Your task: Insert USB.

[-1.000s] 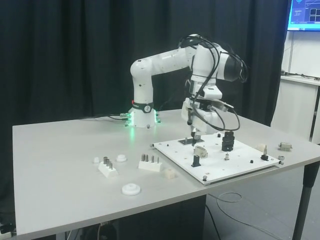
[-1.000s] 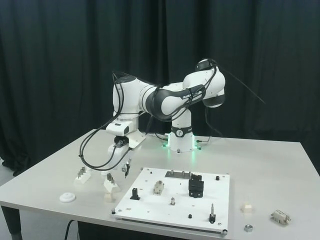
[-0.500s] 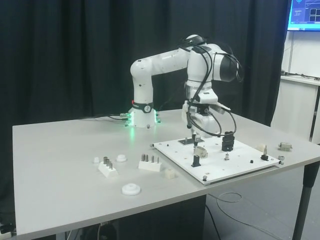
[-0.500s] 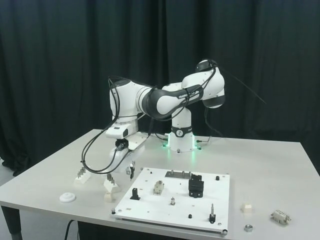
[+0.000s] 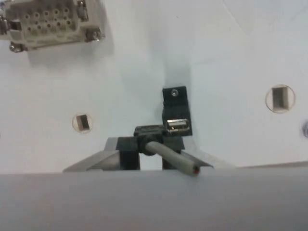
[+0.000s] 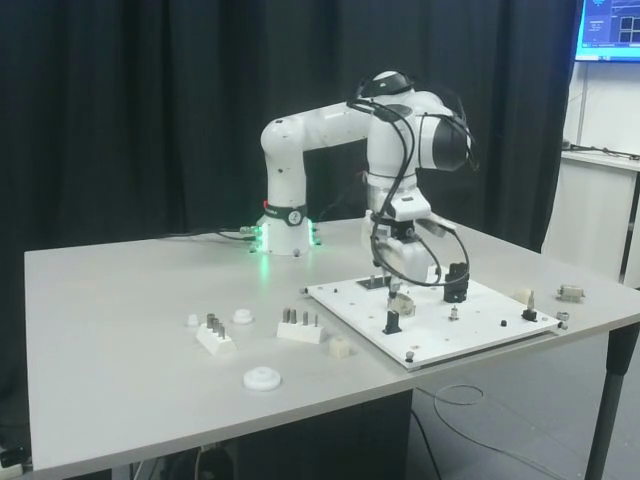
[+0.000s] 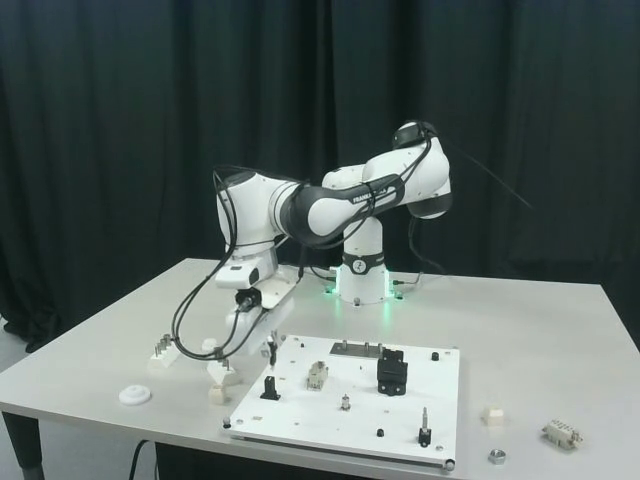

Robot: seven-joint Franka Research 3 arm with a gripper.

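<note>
**A:** Arm [image 6: 330, 125], pose?

**B:** White, seven joints. Base [image 7: 361, 282] lit green at the table's far edge. Reaching forward, wrist turned straight down over the white board [image 7: 400, 420]. Black cables looped from the wrist.

**A:** Gripper [image 5: 153, 150]?

**B:** Clamped on the USB plug [image 5: 149, 131], both black fingers [image 5: 128, 154] pressed to its sides. Grey cable stub [image 5: 173, 159] sticking out towards the wrist camera.

**A:** Plug against socket?

**B:** Held above the board, just beside the USB socket [image 5: 177, 126], offset to one side in the wrist view. Socket opening facing up, mounted on a black bracket [image 5: 175, 99]. Touching or apart: cannot tell.

**A:** Also on the board?

**B:** Multi-pin connector [image 5: 47, 23], pale, near the socket. Two small rectangular recesses [image 5: 83, 122], one on either side of the bracket. Black block [image 7: 392, 374] further along. Short upright pin [image 7: 345, 403], small black post [image 7: 424, 435], flat grey plate [image 7: 357, 349] at the far edge.

**A:** Off the board?

**B:** Two white peg holders [image 6: 214, 334] with grey pegs, white gear [image 6: 262, 379], small white ring [image 6: 241, 317], pale cube [image 6: 340, 347]. At the other end: a second multi-pin connector [image 7: 561, 433], a nut [image 7: 495, 456], another pale cube [image 7: 491, 414].

**A:** In the way?

**B:** Black bracket close under the fingers; cable loops hanging beside the gripper.
</note>
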